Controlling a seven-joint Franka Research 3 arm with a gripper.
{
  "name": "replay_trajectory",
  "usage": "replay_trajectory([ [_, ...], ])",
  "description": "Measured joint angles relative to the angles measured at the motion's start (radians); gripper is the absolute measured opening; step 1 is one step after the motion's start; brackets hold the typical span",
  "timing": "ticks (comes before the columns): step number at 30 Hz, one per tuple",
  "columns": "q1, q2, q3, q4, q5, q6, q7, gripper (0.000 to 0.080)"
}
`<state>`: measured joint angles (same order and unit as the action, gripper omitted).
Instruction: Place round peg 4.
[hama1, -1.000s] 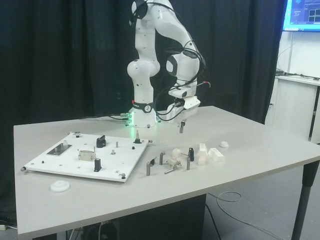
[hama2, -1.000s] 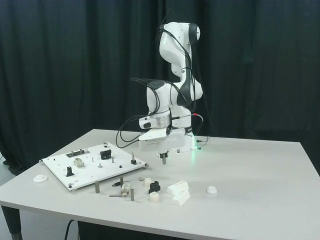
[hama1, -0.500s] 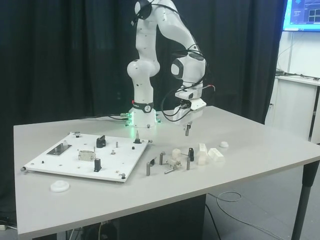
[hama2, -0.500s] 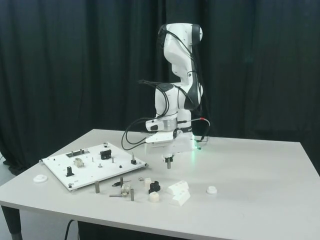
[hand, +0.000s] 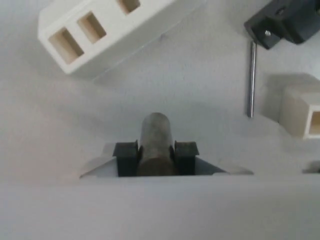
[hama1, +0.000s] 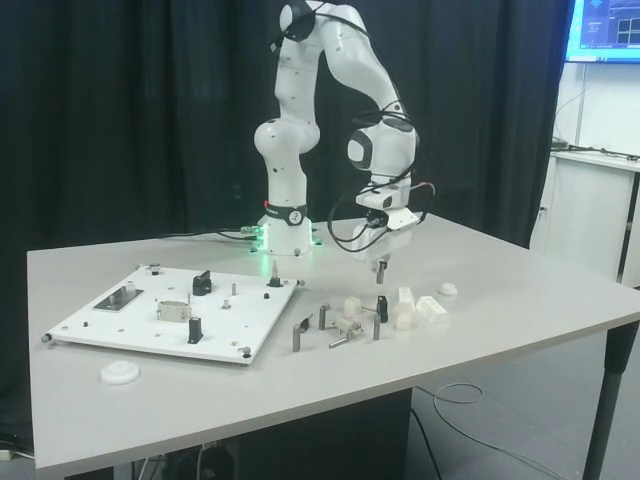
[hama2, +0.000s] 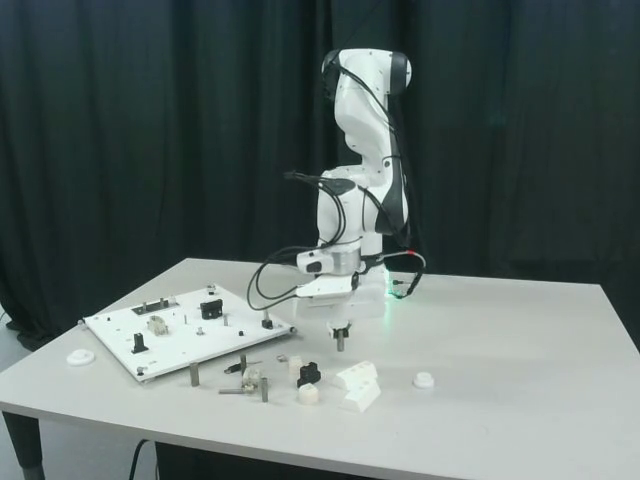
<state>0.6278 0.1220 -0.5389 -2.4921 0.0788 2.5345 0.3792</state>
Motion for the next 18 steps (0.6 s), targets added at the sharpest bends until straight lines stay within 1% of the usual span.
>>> replay_trajectory([
  [9,-0.002,0.048,0.021,0.000,0.009,0.051,0.000,0.0152],
  [18,-0.007,0.084,0.036,-0.001,0.023,0.078,0.000,0.0152],
])
